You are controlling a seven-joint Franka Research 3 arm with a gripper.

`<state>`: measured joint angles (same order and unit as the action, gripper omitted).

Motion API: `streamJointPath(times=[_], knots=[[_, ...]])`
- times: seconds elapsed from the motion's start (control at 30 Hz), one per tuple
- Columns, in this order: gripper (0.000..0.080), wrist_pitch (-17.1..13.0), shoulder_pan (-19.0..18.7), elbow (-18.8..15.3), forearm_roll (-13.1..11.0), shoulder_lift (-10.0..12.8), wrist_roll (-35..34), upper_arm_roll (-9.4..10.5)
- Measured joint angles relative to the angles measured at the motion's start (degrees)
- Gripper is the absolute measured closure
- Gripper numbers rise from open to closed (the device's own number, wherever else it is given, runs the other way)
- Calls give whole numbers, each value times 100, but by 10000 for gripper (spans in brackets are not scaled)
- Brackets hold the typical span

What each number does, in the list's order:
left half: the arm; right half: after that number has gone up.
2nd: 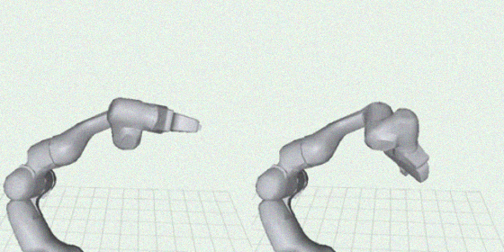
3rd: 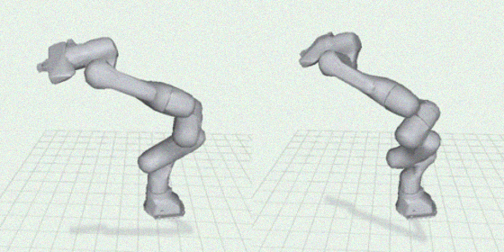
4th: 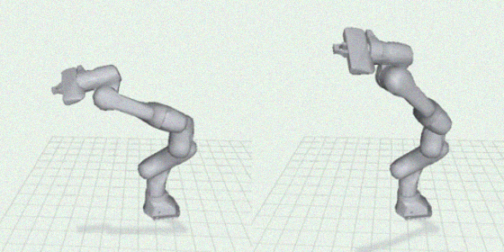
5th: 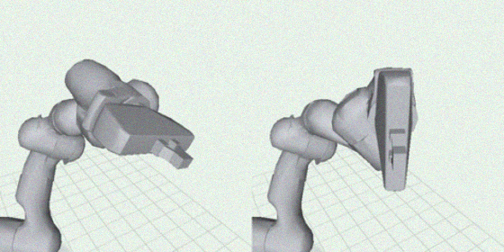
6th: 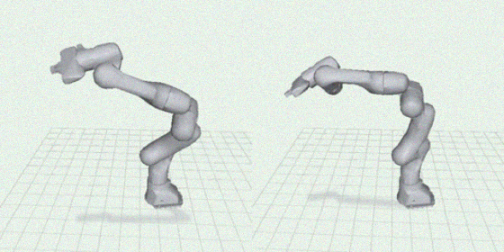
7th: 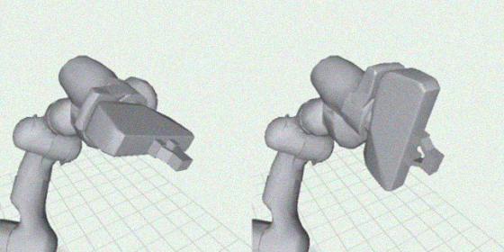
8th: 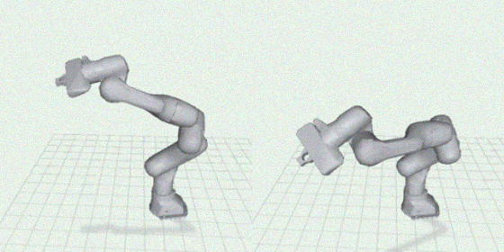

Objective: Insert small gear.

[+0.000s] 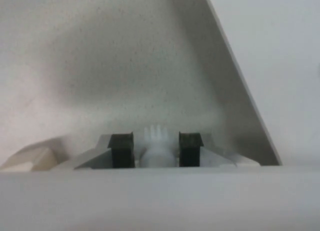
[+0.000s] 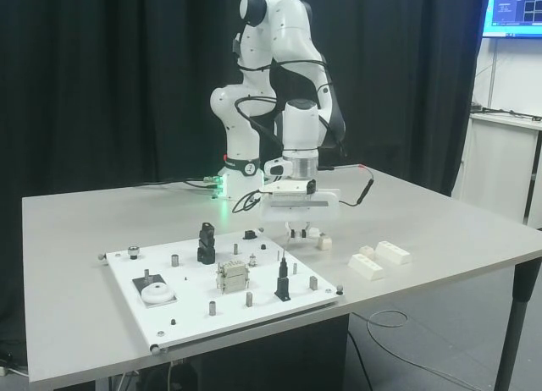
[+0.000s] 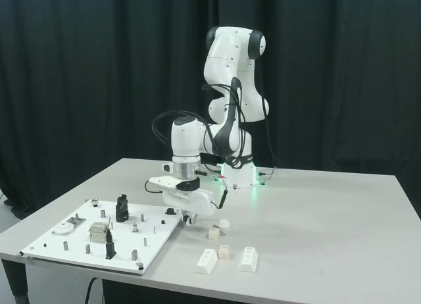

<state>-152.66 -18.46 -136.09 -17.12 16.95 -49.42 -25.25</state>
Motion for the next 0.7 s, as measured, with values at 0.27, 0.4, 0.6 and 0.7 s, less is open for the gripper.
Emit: streamJointPath(times=[0.27,0.4,0.6,0.7], knots=[[614,29,0,51,359,-33,72,-64],[614,79,0,113,531,-90,72,-162],[614,362,4,278,994,-250,121,-445],[614,607,18,380,1223,-373,224,-615]])
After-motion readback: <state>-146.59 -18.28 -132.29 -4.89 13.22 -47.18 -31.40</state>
